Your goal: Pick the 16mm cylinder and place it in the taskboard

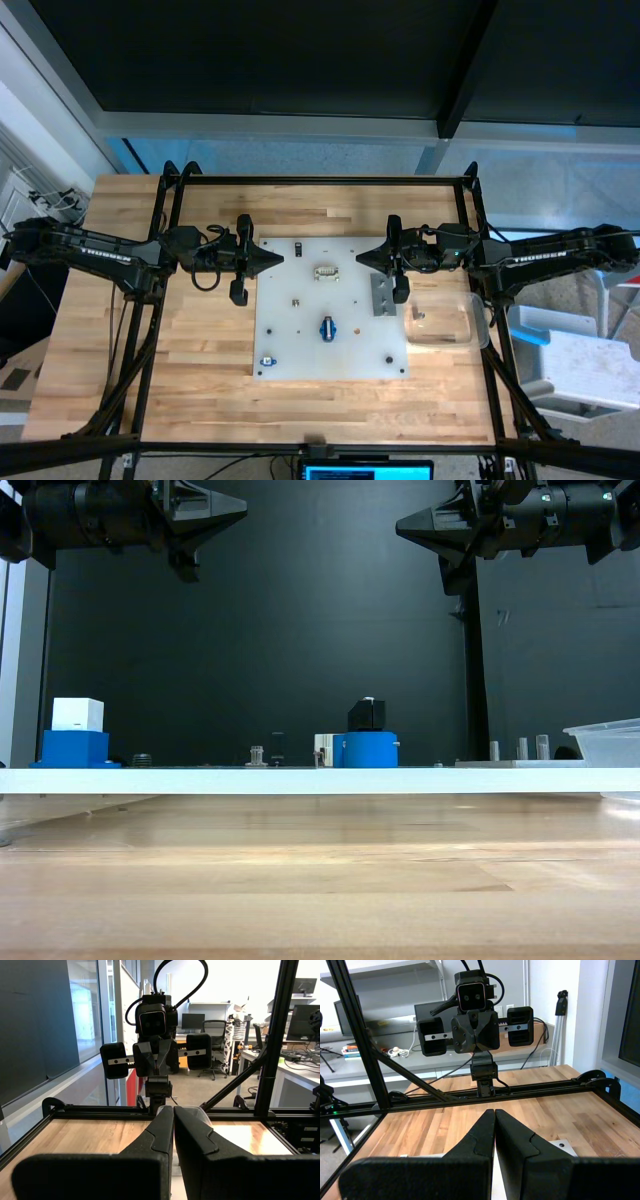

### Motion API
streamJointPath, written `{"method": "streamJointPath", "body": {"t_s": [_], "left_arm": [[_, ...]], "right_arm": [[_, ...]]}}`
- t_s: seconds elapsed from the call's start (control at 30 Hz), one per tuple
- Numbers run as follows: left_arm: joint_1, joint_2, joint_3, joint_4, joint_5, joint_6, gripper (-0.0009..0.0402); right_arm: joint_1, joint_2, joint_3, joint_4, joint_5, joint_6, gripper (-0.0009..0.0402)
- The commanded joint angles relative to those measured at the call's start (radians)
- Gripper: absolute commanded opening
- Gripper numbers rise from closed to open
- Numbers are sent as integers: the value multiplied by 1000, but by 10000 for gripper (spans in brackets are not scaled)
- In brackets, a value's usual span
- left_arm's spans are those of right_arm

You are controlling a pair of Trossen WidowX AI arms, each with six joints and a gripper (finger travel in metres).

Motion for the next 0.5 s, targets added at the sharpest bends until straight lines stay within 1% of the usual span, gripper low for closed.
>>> {"method": "streamJointPath", "body": {"t_s": [0.03,0.23,0.37,0.5], "left_arm": [[0,0,0,0,0,0,0],[0,0,0,0,0,0,0],[0,0,0,0,0,0,0],[0,0,0,0,0,0,0]], "right_arm": [[0,0,0,18,-1,1,0],[0,0,0,9,-5,3,0],[1,0,0,-15,-4,50,0],[3,0,31,-143,0,77,0]]}}
